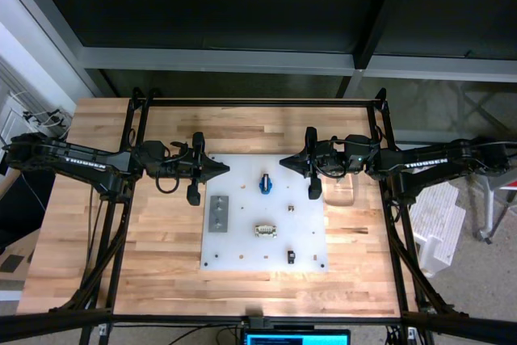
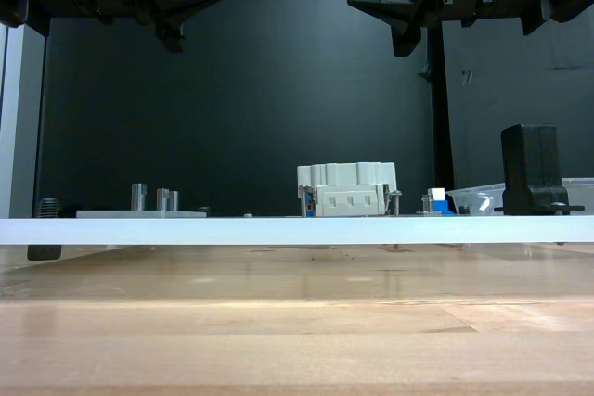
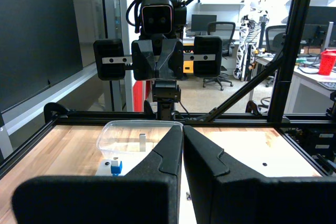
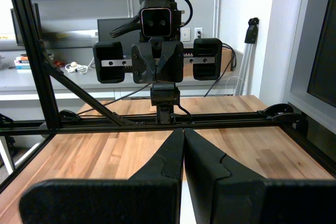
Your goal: Pick the 16mm bar and install on taskboard
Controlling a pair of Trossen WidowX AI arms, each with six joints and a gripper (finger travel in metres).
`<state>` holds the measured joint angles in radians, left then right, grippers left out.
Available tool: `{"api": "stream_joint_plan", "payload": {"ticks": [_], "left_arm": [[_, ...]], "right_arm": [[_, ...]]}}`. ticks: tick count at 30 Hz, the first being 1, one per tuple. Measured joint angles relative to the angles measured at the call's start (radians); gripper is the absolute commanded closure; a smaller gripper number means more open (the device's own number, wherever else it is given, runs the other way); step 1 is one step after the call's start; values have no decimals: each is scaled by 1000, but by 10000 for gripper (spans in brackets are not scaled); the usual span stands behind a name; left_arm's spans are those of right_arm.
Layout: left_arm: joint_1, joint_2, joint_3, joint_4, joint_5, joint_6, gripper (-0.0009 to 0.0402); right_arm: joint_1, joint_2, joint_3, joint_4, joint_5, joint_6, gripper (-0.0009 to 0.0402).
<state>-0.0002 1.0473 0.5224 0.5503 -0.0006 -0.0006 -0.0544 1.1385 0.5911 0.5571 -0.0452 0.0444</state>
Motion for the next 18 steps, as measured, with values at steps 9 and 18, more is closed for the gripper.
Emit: {"api": "stream_joint_plan", "payload": {"ticks": [9,18], "left_arm": [[0,0,0,0,0,0,393],[0,0,0,0,0,0,393]], "right_arm": [[0,0,0,0,0,2,393],[0,-24,38,-114,0,29,393]]}}
